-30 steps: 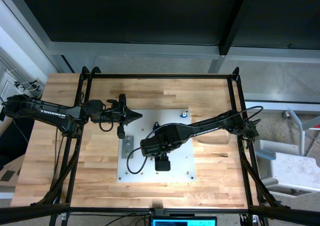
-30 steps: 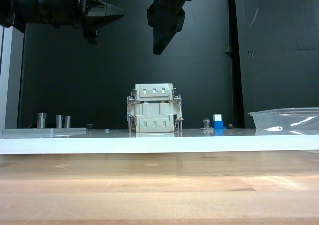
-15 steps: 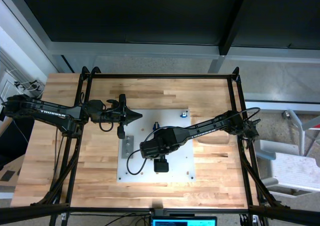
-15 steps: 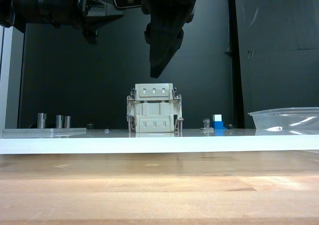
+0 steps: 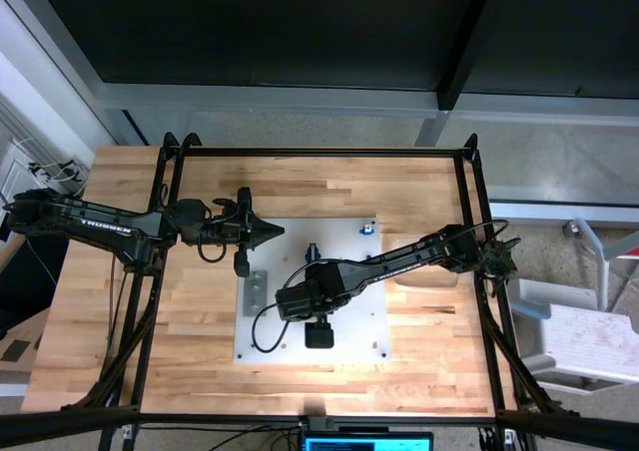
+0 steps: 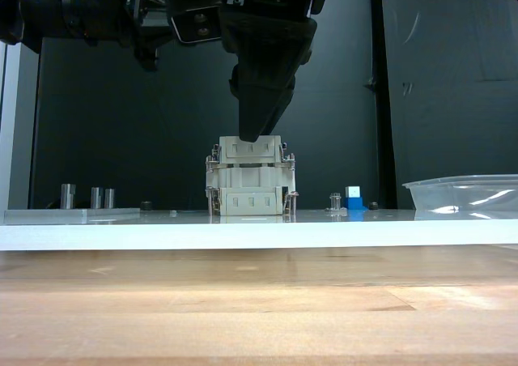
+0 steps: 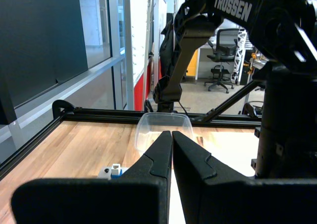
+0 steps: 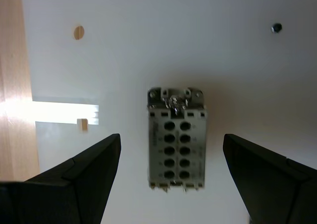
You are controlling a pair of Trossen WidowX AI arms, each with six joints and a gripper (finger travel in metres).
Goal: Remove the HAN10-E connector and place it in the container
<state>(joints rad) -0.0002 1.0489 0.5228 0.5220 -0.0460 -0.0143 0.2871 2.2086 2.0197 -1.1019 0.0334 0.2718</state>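
We see the right gripper (image 6: 256, 129), fingers spread wide, poised straight over the HAN10-E connector (image 8: 176, 144) standing on the white board (image 5: 361, 321), its tips seemingly level with the connector's top, while the left gripper (image 7: 172, 135), fingers pressed together, hangs over the board's far left part.

The left arm reaches inward from its edge with the forearm level. The left gripper (image 5: 275, 231) is held high and points sideways toward the middle, its 2 fingers (image 7: 158, 154) pressed flat together. The right arm stretches far in from its side, wrist bent so the right gripper (image 6: 257, 129) points straight down, its 2 fingers (image 8: 91, 172) spread wide
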